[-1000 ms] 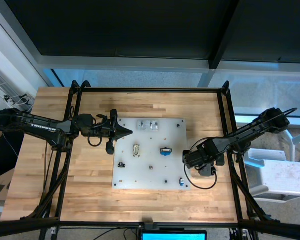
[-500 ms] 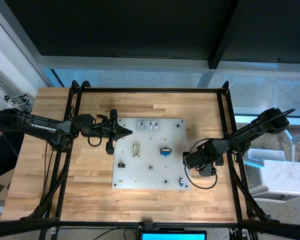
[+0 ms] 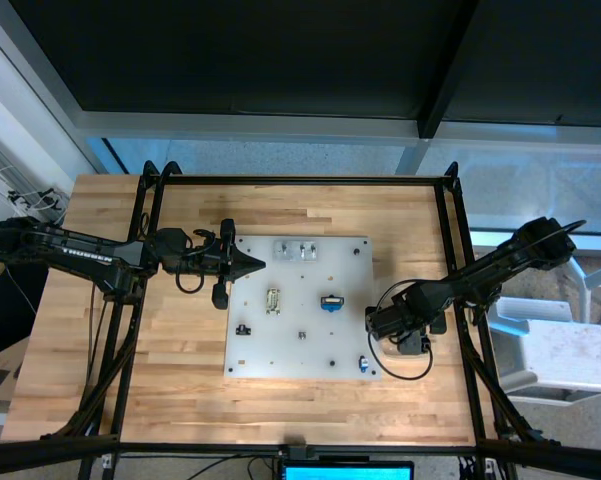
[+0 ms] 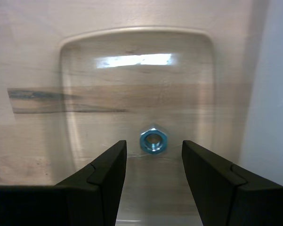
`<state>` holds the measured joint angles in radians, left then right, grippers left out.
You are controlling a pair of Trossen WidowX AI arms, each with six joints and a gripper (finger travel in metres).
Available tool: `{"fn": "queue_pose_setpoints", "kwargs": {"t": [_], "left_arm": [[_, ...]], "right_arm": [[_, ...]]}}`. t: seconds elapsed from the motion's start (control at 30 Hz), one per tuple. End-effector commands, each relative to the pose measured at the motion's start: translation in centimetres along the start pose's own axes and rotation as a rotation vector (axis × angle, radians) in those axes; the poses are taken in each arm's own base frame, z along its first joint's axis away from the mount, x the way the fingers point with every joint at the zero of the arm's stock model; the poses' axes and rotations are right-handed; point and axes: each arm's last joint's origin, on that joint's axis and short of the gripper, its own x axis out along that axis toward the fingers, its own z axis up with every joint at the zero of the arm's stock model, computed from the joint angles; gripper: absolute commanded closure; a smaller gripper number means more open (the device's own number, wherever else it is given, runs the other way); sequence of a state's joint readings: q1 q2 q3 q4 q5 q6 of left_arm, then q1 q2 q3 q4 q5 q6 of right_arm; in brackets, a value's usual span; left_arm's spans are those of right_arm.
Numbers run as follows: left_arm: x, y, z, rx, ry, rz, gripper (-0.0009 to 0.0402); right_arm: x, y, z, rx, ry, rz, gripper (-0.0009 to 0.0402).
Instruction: Pick the M12 fastener and fasten on the M12 threads
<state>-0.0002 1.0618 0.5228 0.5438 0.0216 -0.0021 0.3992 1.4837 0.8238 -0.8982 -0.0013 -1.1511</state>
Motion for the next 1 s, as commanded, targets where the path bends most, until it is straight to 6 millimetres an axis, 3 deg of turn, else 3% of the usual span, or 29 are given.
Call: {"fn": "queue_pose_setpoints", "kwargs": {"t": [0.03, 1.0], "left_arm": [[0.0, 0.0, 0.0, 0.0, 0.0, 0.0, 0.0393], [0.0, 0.0, 0.0, 0.0, 0.0, 0.0, 0.0393]], "right_arm": [[0.3, 0.1, 0.0, 0.0, -0.004, -0.01, 0.023], [2.0, 0.7, -0.4, 0.028, -0.022, -0.022, 0.0233]]}}
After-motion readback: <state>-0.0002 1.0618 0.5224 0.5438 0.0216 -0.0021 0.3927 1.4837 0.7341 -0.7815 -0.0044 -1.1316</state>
